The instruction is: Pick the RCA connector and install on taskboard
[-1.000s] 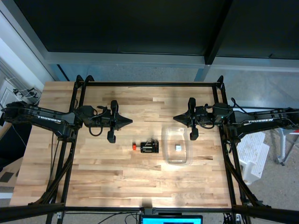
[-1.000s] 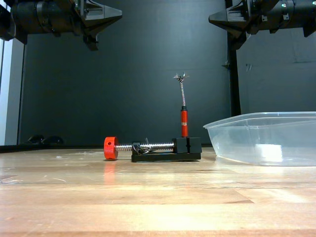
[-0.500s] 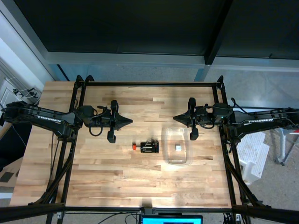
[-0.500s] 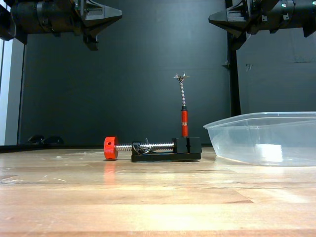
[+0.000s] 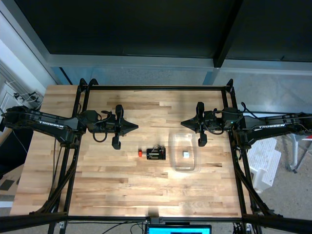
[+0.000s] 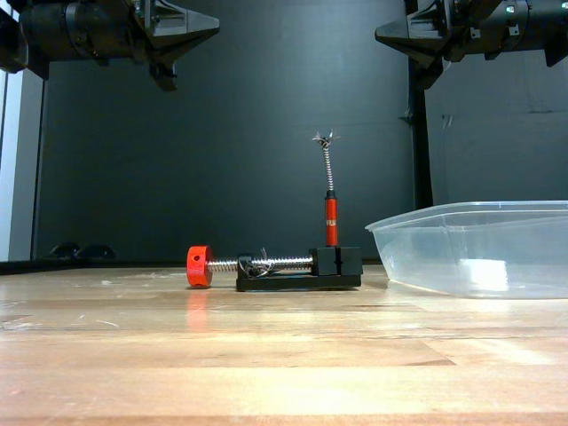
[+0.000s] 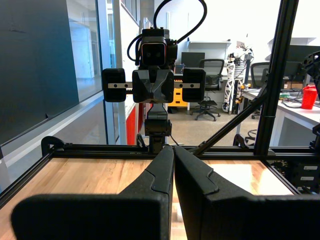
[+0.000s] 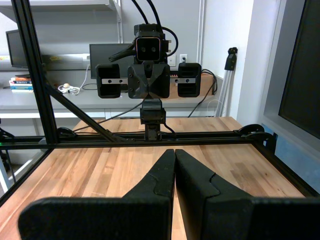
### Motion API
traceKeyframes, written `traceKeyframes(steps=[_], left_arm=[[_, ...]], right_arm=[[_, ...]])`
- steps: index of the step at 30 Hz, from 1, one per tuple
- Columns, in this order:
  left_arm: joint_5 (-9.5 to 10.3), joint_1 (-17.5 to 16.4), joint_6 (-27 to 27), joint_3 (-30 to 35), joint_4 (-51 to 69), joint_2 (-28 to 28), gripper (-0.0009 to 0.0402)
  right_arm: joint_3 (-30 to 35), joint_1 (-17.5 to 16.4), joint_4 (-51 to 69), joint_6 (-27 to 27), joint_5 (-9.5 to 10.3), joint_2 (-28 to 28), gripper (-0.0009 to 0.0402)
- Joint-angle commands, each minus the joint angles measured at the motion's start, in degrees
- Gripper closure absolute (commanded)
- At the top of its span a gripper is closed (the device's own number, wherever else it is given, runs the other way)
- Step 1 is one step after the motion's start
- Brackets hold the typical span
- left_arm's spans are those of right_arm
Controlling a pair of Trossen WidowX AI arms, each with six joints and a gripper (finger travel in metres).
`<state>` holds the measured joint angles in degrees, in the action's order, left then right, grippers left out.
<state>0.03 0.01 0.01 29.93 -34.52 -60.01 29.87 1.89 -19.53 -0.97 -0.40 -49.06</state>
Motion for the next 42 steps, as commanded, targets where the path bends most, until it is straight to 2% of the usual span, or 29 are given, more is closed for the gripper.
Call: traceKeyframes(steps=[1,42], left_arm=[[-0.02,0.00,0.00,0.02,-0.02,0.00,0.0393],[-0.02,-0.02,0.00,0.02,-0.02,0.00,0.0393]], right_arm=[[0.00,-0.02,-0.02,0.00,0.00,-0.02,0.0393],[0.00,0.00,-0.02,0.00,0.00,-0.02,0.0393]])
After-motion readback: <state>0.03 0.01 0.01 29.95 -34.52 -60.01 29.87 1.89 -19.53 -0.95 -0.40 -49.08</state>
